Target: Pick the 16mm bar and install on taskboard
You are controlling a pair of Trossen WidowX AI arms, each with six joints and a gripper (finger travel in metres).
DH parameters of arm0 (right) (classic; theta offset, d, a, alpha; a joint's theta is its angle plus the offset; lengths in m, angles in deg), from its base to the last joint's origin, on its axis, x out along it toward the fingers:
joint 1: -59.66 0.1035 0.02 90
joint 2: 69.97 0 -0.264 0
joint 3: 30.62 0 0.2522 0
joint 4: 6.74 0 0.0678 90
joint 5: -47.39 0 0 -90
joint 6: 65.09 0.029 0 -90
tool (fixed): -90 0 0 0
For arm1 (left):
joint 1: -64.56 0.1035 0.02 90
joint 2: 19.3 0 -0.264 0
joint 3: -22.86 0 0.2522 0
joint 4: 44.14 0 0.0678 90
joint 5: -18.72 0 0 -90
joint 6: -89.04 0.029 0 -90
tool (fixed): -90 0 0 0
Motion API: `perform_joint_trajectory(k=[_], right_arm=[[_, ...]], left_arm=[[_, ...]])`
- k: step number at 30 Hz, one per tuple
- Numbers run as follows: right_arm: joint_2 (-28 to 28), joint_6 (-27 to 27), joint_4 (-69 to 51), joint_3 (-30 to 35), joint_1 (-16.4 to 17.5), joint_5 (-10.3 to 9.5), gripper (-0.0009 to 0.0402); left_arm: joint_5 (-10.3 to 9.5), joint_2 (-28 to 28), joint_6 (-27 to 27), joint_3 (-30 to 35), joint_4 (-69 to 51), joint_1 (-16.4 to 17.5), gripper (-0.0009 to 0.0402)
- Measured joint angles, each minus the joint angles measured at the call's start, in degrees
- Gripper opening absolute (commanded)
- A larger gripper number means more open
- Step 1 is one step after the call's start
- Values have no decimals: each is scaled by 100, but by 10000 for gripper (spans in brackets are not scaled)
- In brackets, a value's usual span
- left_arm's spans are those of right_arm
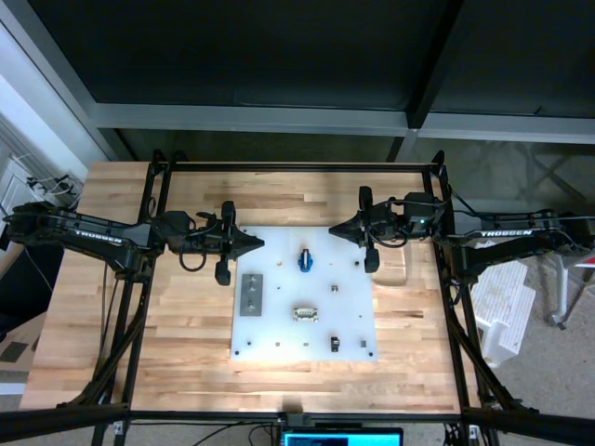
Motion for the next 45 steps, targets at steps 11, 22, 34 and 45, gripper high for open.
perform_joint_trajectory(k=[11, 22, 34, 45], right_arm=[[0, 264, 1067, -695, 7, 20, 0], [0, 527, 1451, -905, 24, 111, 0], [0, 560, 1434, -892, 50, 168, 0], [0, 549, 1410, -890, 59, 166, 0]], left_arm=[[0, 0, 0, 0, 0, 0, 0], [-2, 0, 0, 0, 0, 0, 0], [-2, 0, 0, 0, 0, 0, 0], [0, 0, 0, 2, 0, 0, 0]])
